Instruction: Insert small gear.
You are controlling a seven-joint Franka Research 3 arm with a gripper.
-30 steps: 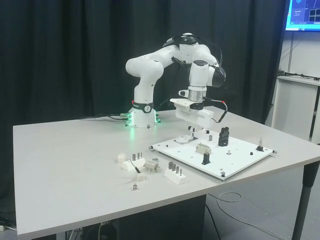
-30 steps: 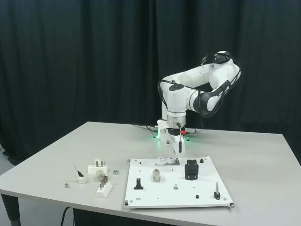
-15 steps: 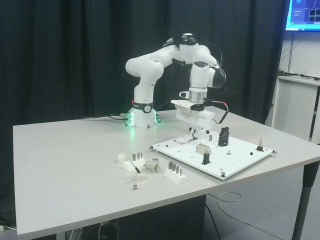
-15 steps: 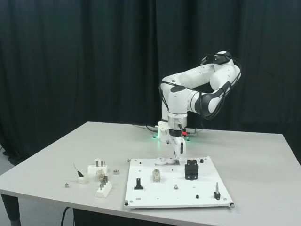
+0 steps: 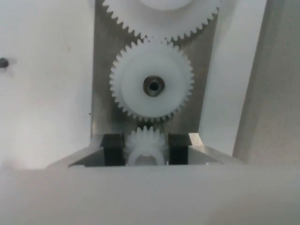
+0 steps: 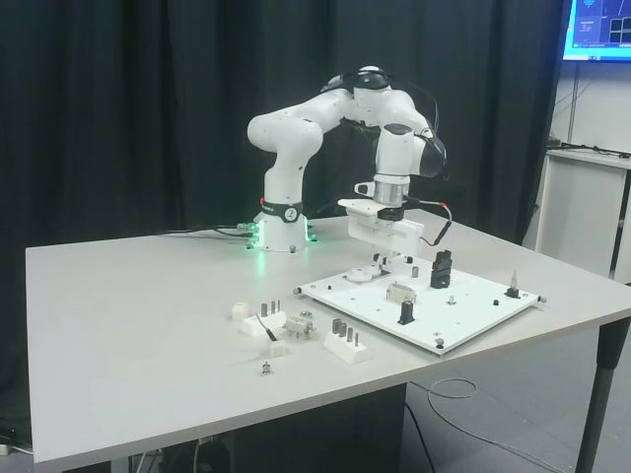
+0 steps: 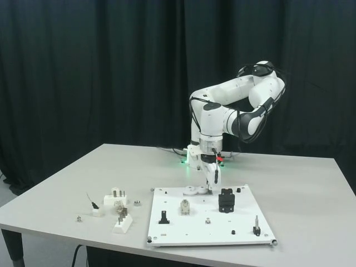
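I have three cameras. The first room view stands off one table point(image 6: 128, 296) corner, looking diagonally across at the arm point(image 6: 325, 118) from some way back. The second room view faces the table's long edge head-on, with the arm point(image 7: 233, 105) against the black curtain. Both share the arm and white board point(image 6: 463, 305). The wrist view looks straight down, very near, onto meshed white gears point(image 5: 151, 85).
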